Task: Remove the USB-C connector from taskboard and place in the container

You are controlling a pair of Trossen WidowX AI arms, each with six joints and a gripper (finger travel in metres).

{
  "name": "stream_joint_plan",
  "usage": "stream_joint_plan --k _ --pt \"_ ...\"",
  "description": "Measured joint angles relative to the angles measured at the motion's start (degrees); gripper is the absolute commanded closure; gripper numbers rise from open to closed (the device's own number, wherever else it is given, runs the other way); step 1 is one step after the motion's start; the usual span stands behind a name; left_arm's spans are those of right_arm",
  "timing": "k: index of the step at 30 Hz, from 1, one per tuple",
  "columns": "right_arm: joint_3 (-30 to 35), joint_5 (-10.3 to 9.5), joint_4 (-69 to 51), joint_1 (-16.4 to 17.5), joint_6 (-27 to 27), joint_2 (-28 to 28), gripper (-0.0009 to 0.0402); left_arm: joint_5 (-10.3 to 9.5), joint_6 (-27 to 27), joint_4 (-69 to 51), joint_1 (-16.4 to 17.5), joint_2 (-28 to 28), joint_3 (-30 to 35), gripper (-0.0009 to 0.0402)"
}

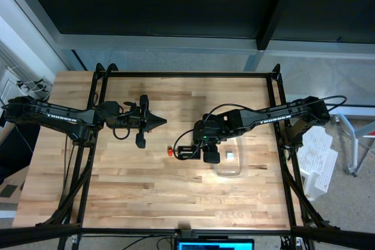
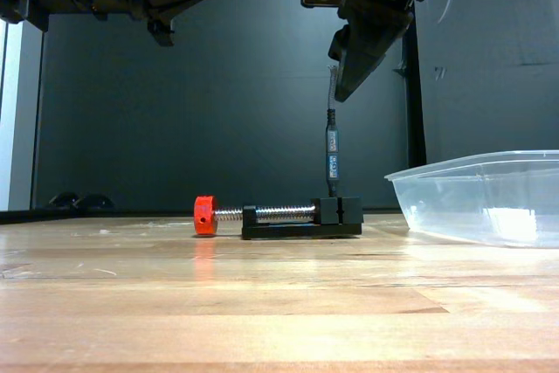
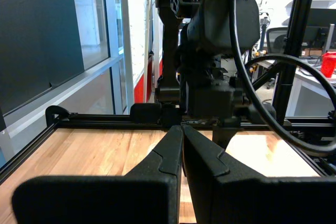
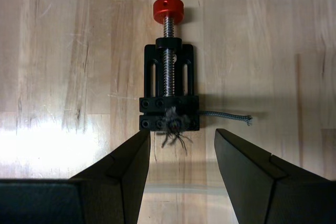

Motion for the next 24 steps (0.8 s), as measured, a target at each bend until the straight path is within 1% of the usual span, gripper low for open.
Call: stream_joint_plan --k 2,4,24 --pt "0.2 0.28 0.1 0.0 0.3 0.6 0.0224 -0.02 0.0 0.0 0.0 0.0 0.0 0.0393" --pt "0.2 1.31 0.0 0.2 0.4 1.0 0.0224 0.0 0.0 0.0 0.0 0.0 0.0 0.0393" --pt "0.3 1.33 3.1 1.0 -0.1 4.5 0.0224 0.0 0.0 0.0 0.0 0.0 0.0 0.0393"
